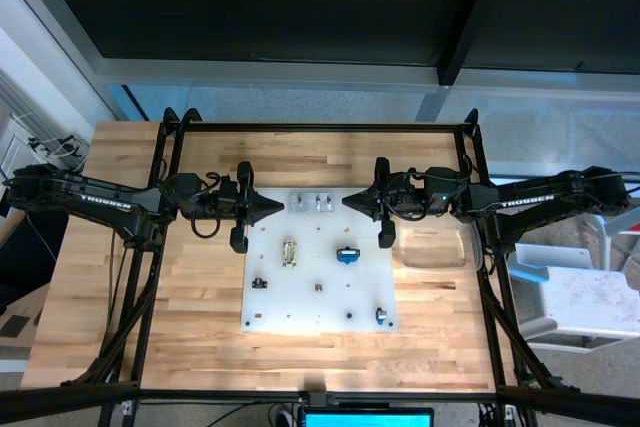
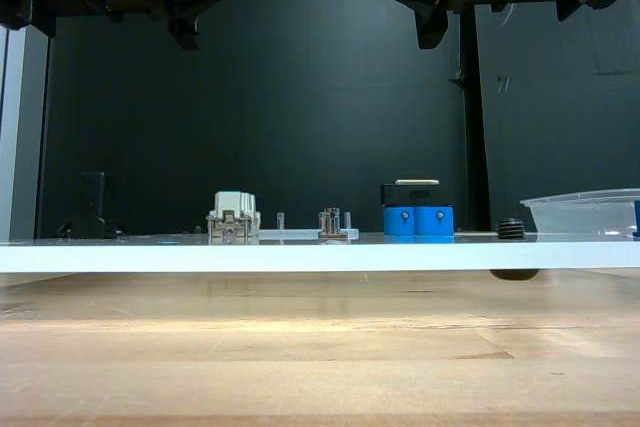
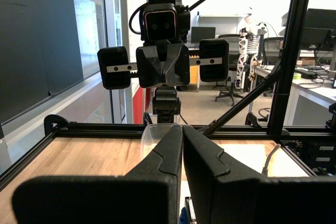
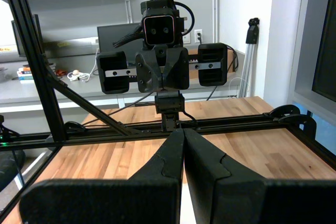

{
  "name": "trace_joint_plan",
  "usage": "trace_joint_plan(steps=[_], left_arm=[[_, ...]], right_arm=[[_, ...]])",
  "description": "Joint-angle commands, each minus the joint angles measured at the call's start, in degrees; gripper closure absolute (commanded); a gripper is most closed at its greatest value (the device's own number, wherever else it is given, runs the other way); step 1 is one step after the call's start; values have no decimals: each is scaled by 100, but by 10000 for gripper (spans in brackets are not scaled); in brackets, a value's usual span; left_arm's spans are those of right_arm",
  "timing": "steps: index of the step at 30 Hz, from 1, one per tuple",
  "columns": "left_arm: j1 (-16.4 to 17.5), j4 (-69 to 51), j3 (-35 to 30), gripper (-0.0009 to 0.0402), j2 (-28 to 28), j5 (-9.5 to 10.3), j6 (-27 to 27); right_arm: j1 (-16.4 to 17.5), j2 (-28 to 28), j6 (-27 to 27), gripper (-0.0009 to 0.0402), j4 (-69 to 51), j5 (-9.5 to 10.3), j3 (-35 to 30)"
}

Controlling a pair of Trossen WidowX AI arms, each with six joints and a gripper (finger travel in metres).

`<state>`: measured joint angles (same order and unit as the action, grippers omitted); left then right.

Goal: Remove the rj45 connector and place it in the container

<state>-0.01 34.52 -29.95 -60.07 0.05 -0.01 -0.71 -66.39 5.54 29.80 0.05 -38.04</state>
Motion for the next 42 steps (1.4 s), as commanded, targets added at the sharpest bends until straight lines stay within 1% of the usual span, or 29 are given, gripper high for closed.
trace_joint_plan(steps=[1,12,14,15,17,23,29,36,37,39,42], left_arm=[[2,2,0,393,-2,-2,0],[0,2,0,393,-2,-2,0],[2,2,0,393,-2,-2,0],[0,2,0,393,-2,-2,0],[2,2,0,393,-4,-2,0],[0,2,0,393,-4,-2,0],[2,2,0,393,-2,-2,0],[2,2,0,393,-2,-2,0],[2,2,0,393,-2,-2,0],[2,2,0,393,-2,-2,0],[0,2,0,393,-4,-2,2]], right_arm=[[-2,0,0,393,4,0,-2],[0,0,13,393,-2,4,0],[4,2,4,393,-50,39,-4],[11,13,4,393,-162,109,-33],[17,20,-4,393,-595,125,-166],[136,11,-151,393,-2382,105,-741],[278,-59,-146,393,-3921,101,-1274],[422,-92,168,393,-5082,92,-1569],[426,-92,205,393,-5278,79,-1615],[479,-92,299,393,-5571,-63,-1685],[590,-90,343,394,-5939,-225,-1788]])
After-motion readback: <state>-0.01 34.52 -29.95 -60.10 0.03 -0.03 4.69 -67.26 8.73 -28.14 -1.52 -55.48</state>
